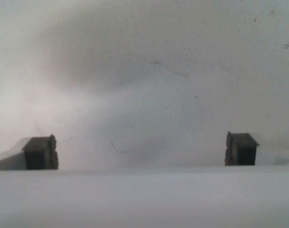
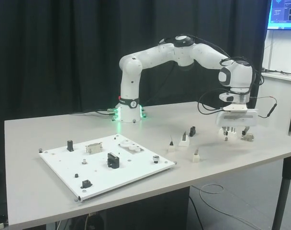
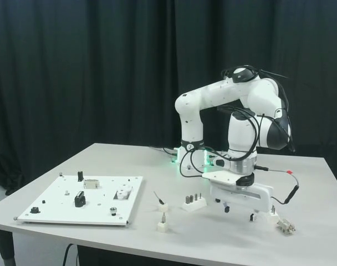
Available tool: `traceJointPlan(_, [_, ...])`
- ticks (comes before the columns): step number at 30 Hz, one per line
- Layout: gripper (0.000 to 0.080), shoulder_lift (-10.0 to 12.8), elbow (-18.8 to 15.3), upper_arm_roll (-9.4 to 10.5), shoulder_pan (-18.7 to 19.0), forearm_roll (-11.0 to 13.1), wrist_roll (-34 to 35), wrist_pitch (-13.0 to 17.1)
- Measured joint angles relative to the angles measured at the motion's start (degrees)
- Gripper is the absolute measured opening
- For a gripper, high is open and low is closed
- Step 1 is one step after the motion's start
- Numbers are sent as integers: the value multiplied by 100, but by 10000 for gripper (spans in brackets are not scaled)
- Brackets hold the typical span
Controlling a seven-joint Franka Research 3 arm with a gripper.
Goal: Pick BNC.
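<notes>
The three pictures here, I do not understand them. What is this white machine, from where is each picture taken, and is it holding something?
The white machine is a robot arm with seven joints, bolted on a grey table. At its end is a gripper with two fingers.

Two pictures come from cameras standing in the room, each seeing the arm from a different side. The third comes from a camera on the wrist, looking down past the two black fingertips.

On the table lies a white board carrying small black and grey parts. Beside it stand a few small white holders, and a small connector lies near the gripper.

The fingers are wide apart over bare table, so nothing is held.
</notes>
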Motion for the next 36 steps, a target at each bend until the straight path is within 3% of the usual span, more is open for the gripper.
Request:
traceJointPlan(12, [798,-11,-44,7,174,-118,-182,-164])
traceJointPlan(20, [799,-11,-263,14,431,-118,-102,-176])
traceJointPlan(36, [800,-11,-864,109,973,55,491,421])
